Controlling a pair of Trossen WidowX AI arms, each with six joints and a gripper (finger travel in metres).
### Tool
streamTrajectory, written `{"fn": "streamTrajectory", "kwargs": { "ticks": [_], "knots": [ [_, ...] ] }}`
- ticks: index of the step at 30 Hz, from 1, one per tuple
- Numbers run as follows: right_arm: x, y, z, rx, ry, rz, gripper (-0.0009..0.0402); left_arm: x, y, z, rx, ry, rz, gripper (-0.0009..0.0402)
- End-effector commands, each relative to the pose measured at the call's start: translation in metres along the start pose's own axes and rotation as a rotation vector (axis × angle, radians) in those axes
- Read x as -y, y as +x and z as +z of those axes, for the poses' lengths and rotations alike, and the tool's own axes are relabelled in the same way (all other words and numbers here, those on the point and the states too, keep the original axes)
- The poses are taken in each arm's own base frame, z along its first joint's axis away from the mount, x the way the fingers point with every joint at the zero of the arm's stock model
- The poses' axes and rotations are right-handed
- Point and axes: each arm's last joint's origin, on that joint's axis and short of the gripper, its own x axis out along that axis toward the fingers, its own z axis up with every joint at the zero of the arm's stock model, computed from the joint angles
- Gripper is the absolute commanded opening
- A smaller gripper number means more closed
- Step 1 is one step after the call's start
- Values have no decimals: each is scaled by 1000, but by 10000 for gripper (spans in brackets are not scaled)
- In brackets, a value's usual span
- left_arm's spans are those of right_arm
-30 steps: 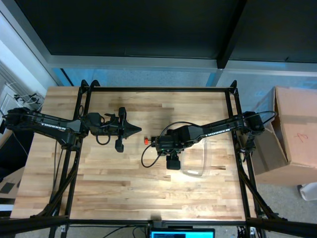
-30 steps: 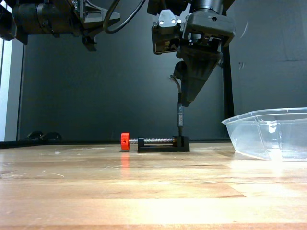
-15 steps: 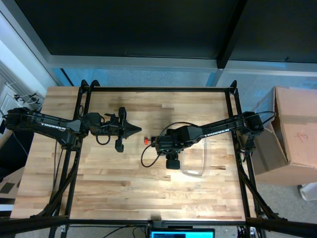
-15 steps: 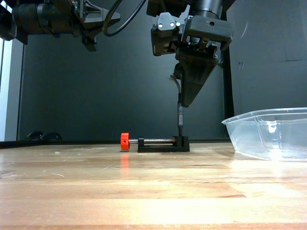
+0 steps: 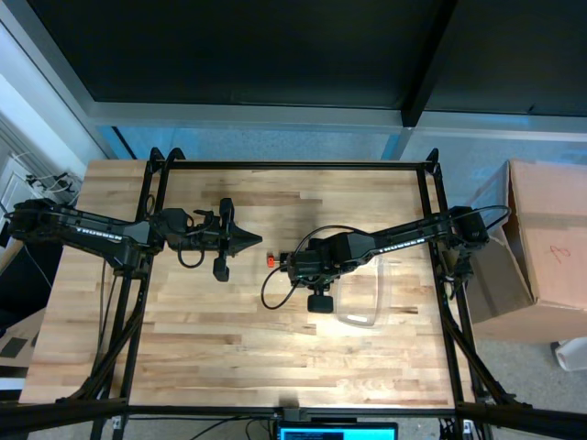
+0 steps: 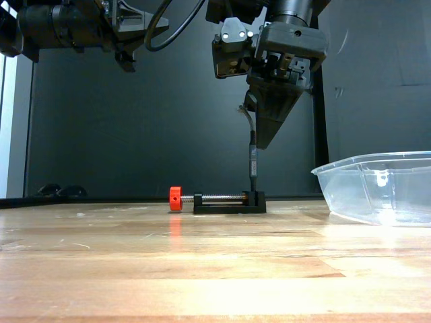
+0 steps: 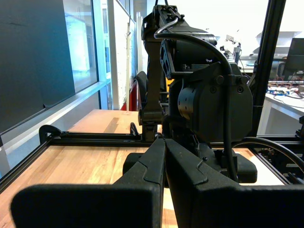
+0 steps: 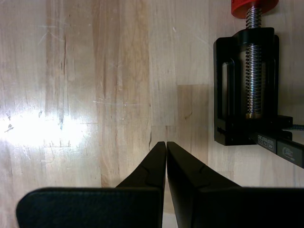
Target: Remove the USB-C connector from the USB-C receptacle and place in the container
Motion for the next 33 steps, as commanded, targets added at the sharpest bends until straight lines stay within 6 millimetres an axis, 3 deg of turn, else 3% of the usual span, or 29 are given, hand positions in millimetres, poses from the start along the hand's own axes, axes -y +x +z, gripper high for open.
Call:
{"fn": "streamTrajectory", "kwargs": {
  "ticks": [1, 12, 29, 33],
  "knots": [
    [0, 0, 0, 1, 0, 0, 3, 0, 0, 0, 0, 0, 0, 0],
    [0, -7, 0, 15, -9, 11, 4, 0, 0, 0, 0, 0, 0, 0],
    [19, -85, -16, 171, 6, 21, 4, 0, 0, 0, 0, 0, 0, 0],
    [20, -95, -20, 192, -2, 23, 4, 0, 0, 0, 0, 0, 0, 0]
  ]
}}
